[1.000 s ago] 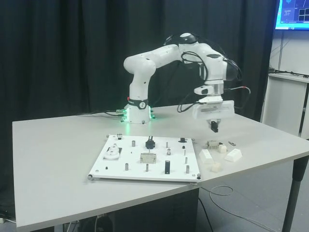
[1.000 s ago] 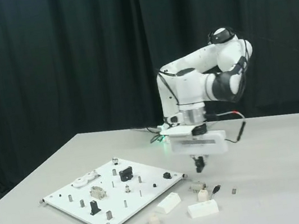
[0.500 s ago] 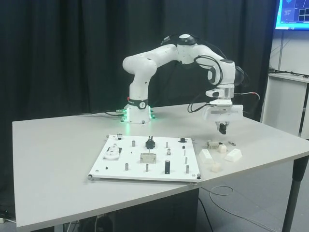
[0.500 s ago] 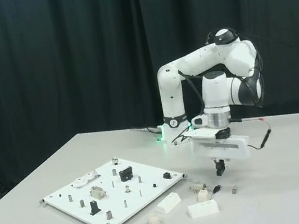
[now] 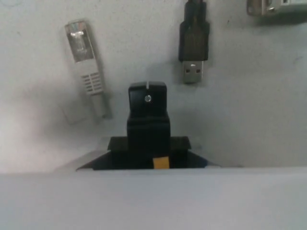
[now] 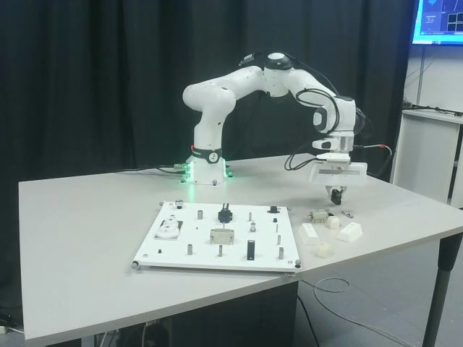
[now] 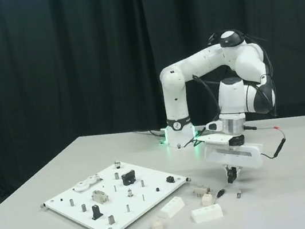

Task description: Place D-SUB.

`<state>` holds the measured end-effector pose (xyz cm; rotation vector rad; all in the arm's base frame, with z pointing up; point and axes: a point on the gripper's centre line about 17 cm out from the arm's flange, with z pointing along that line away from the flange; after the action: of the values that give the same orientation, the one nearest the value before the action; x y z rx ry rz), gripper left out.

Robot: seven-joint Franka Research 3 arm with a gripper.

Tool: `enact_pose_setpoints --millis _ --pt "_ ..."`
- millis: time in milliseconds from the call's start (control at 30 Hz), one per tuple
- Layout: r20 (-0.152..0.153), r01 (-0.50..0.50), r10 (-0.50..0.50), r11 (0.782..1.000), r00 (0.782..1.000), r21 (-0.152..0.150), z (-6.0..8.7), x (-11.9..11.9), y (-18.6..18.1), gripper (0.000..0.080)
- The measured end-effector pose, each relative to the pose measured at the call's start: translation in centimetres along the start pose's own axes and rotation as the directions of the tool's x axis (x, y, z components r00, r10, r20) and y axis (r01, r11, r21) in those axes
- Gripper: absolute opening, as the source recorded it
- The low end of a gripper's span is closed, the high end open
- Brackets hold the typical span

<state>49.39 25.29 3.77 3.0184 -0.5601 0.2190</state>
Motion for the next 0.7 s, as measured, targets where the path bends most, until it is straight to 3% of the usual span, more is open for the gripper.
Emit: enact_pose_setpoints --millis 267,300,467,500,667,700 --pt "-0.017 -0.016 0.016 1.0 1.0 -0.012 0.0 0.0 0.0 0.0155" --pt "-0.019 -0.019 0.019 1.0 1.0 -0.014 0.0 0.0 0.0 0.0432" --pt "-0.031 -0.02 0.02 1.0 0.999 -0.017 -0.3 0.3 0.0 0.0432" --pt "-0.032 -0.02 0.02 1.0 0.999 -0.017 -0.4 0.4 0.0 0.0709" --pt "-0.037 -0.021 0.021 1.0 0.999 -0.015 -0.9 0.6 -0.1 0.0709" --pt "-0.039 -0.021 0.021 1.0 0.999 -0.014 -1.0 0.7 -0.1 0.078"
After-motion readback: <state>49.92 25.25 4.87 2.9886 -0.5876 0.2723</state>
